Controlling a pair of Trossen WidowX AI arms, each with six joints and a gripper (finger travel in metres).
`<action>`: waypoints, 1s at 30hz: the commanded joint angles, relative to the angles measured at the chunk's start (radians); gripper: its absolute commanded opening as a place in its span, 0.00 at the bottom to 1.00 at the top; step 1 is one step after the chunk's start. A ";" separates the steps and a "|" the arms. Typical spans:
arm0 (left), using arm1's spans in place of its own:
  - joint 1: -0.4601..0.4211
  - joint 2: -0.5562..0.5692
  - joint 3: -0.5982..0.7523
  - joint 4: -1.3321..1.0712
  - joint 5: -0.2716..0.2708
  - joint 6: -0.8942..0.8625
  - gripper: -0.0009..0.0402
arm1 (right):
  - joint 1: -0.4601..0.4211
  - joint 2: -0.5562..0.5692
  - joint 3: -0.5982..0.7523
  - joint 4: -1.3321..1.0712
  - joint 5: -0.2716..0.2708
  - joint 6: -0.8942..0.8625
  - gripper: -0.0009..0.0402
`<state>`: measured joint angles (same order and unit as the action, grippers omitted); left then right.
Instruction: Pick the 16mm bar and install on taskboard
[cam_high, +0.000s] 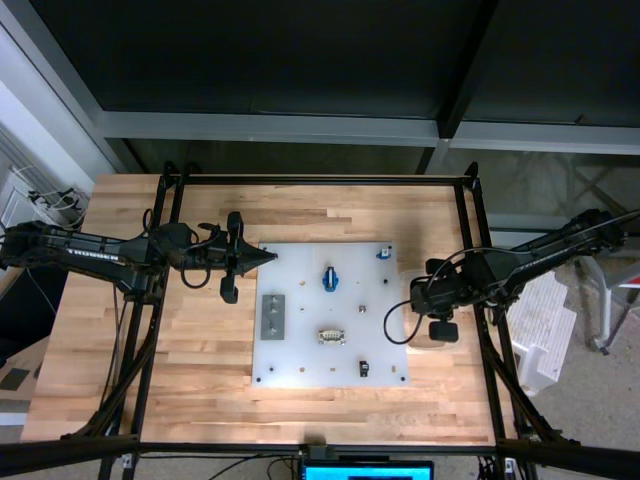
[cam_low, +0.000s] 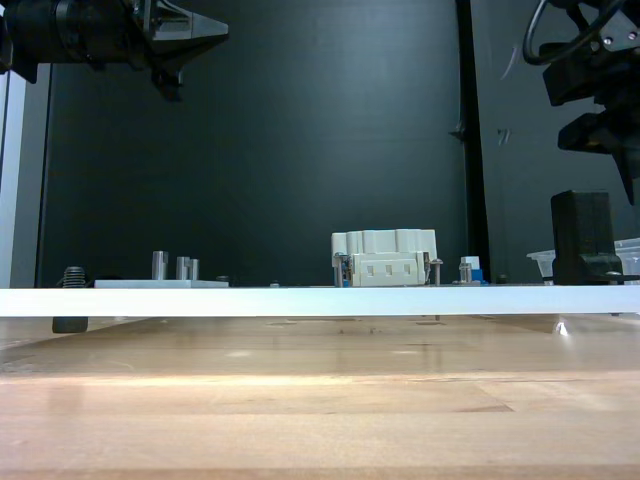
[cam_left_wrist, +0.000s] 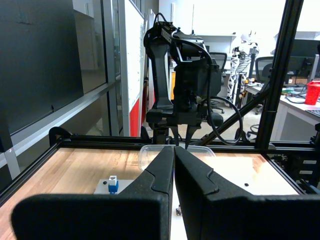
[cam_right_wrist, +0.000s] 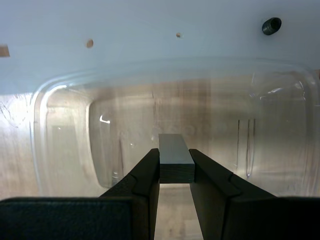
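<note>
Right wrist view: 16mm bar (cam_right_wrist: 175, 150) within right tool (cam_right_wrist: 174, 164); left tool (cam_left_wrist: 174, 152) aloft.

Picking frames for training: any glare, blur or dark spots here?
Right wrist view: glare streaks on the clear tray beneath the right claw, shut on the 16mm bar. Left wrist view: shut left claw, at the taskboard's left edge, dark against a bright room. Low view: near tabletop blurred, backdrop black. High view: evenly lit.

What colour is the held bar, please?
Grey bar, right wrist view; right hand grips it over tray, left hand over board edge.
</note>
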<state>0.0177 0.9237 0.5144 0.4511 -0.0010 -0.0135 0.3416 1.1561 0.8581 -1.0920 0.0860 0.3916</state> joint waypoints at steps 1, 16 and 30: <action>0.000 0.000 0.000 0.000 0.000 0.000 0.02 | 0.021 0.031 0.027 0.000 0.000 0.007 0.08; 0.000 0.000 0.000 0.000 0.000 0.000 0.02 | 0.127 0.216 0.190 -0.002 0.000 0.073 0.08; 0.000 0.000 0.000 0.001 0.000 0.000 0.02 | 0.209 0.352 0.294 0.012 0.001 0.154 0.08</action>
<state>0.0177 0.9237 0.5144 0.4515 -0.0010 -0.0132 0.5457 1.4994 1.1454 -1.0832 0.0864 0.5396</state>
